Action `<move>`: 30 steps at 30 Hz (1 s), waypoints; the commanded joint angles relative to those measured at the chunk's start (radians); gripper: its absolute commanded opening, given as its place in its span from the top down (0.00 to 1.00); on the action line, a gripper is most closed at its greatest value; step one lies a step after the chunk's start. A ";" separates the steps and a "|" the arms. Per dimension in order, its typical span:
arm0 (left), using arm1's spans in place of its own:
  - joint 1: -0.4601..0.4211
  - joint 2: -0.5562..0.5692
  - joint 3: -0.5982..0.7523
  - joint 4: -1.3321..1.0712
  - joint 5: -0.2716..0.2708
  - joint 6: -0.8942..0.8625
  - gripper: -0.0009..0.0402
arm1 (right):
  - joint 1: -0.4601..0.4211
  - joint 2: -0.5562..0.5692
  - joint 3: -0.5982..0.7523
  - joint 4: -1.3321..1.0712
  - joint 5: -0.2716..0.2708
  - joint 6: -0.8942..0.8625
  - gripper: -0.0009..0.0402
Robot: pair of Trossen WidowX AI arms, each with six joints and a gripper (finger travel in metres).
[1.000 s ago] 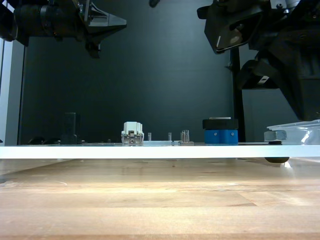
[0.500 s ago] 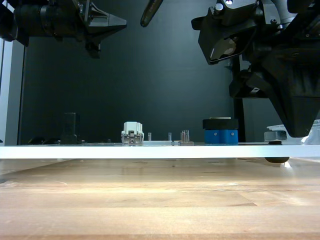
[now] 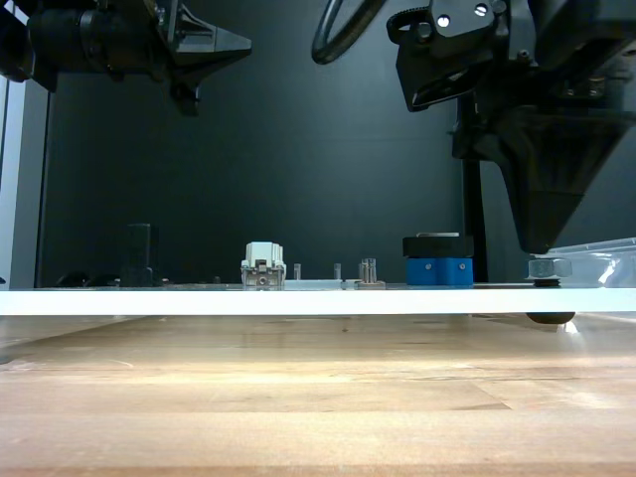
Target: Unfasten the M12 nut and place it in the container
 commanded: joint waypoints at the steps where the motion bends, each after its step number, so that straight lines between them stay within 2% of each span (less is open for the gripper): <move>1: 0.000 0.000 0.000 0.000 0.000 0.000 0.98 | 0.000 -0.006 0.000 0.004 -0.072 0.002 0.98; 6: 0.000 0.000 0.000 0.002 0.000 0.000 0.98 | 0.003 -0.013 0.003 0.045 -0.224 0.019 0.98; 8: 0.000 0.001 0.000 -0.001 0.000 0.000 0.98 | 0.006 -0.010 0.002 0.072 -0.259 0.020 0.98; 20: 0.000 0.000 0.000 0.001 0.000 0.000 0.98 | 0.011 0.037 -0.003 0.106 -0.251 0.015 0.98; 27: 0.000 0.000 0.000 0.000 0.000 0.000 0.98 | 0.010 0.037 -0.003 0.104 -0.225 0.014 0.98; 29: 0.000 0.000 0.000 0.000 0.000 0.000 0.98 | 0.010 0.034 -0.003 0.096 -0.188 0.016 0.98; 30: 0.000 0.000 0.000 0.000 0.000 0.000 0.98 | 0.010 0.029 -0.002 0.083 -0.134 0.027 0.98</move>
